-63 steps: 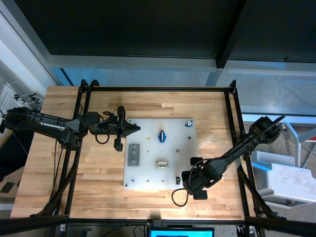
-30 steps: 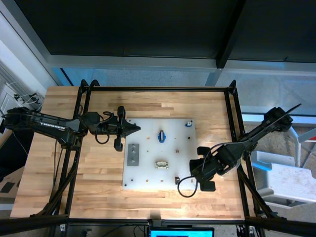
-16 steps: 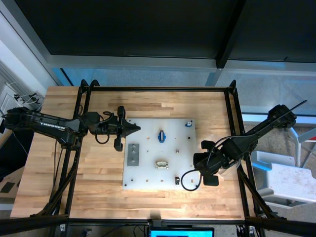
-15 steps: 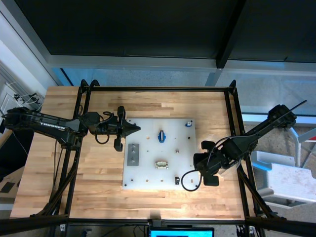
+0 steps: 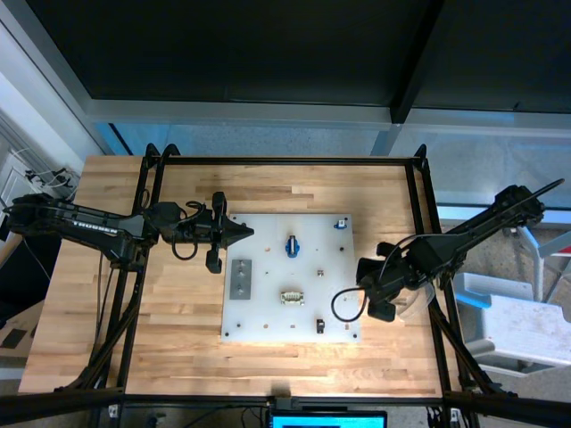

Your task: Pick the 16mm bar from the taskboard and place it in the container

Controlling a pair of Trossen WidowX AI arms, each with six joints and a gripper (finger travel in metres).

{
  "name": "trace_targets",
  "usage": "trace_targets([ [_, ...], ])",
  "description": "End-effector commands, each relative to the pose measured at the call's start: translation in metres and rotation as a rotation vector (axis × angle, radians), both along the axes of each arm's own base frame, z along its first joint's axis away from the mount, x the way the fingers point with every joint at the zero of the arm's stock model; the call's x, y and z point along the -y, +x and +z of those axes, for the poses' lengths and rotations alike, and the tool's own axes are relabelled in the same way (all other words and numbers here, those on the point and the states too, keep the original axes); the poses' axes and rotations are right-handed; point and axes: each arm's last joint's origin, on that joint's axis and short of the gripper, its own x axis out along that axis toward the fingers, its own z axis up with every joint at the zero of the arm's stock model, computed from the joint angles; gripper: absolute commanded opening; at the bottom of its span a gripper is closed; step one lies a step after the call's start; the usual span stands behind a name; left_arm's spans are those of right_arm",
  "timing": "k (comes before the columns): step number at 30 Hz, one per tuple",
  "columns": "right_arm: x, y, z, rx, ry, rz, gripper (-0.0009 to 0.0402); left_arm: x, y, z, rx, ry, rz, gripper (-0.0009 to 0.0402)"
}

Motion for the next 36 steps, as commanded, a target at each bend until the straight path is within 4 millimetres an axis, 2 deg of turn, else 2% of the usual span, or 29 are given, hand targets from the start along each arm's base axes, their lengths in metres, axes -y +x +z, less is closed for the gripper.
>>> trace_targets([
  [1, 0.007, -0.007, -0.005, -0.005, 0.007, -0.044, 0.0007, 0.0, 0.0, 0.0, 0.0, 0.0, 0.0, 0.0],
  [10, 0.024, -0.029, -0.018, -0.024, 0.017, -0.124, 0.0007, 0.0, 0.0, 0.0, 0.0, 0.0, 0.0, 0.0],
  [22, 0.034, -0.051, -0.032, -0.097, 0.014, -0.153, 0.0007, 0.0, 0.0, 0.0, 0.0, 0.0, 0.0, 0.0],
  [36, 0.036, -0.054, -0.05, -0.119, 0.007, -0.151, 0.0007, 0.0, 0.0, 0.0, 0.0, 0.0, 0.0, 0.0],
])
